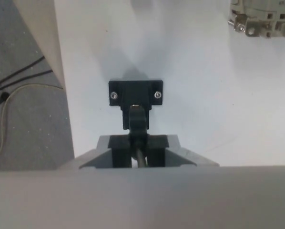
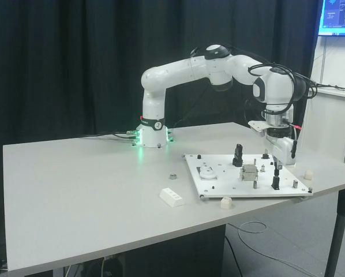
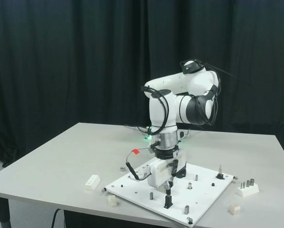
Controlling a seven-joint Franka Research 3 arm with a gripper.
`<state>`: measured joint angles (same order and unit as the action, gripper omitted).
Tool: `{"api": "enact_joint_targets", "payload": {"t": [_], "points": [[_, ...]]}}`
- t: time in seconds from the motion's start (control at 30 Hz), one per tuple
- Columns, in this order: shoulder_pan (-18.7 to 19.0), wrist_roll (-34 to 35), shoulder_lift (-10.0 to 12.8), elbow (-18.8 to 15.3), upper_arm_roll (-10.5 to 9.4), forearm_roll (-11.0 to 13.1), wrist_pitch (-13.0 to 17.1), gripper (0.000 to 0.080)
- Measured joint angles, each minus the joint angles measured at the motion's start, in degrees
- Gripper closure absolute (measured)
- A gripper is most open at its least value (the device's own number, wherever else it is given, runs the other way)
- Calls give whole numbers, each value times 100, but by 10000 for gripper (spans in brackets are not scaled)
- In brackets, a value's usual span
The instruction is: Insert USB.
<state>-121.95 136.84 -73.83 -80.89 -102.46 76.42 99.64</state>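
- The gripper (image 1: 137,160) points straight down, its two black fingers (image 1: 119,155) clamped on the black USB plug (image 1: 137,119), whose thin cable runs up between them.
- In the wrist view the black USB plug sits directly over the black socket block (image 1: 136,93), a small rectangular mount fixed with two screws to the white square board (image 1: 204,95); the plug tip appears to meet the socket opening, though how deep it sits is hard to judge.
- In the first room view the gripper (image 2: 276,166) hangs over the near right part of the white square board (image 2: 218,187), with the black socket block (image 2: 275,183) just beneath it.
- In the second room view the gripper (image 3: 168,187) stands above the black socket block (image 3: 168,202) near the board's front edge.
- A grey metal connector block (image 1: 261,21) lies on the board, well apart from the socket.
- The board rests on the grey bench (image 2: 74,184).
- A small white rectangular block (image 2: 171,197) lies on the bench just beside the board.
- The white arm (image 2: 184,72) reaches over from its base (image 2: 152,134), where green lights glow.
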Motion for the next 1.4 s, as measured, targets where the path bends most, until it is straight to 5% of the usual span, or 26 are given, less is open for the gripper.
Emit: {"api": "enact_joint_targets", "payload": {"t": [1.4], "points": [[-22, -125, -44, -11, -34, 62, 55, 738]]}}
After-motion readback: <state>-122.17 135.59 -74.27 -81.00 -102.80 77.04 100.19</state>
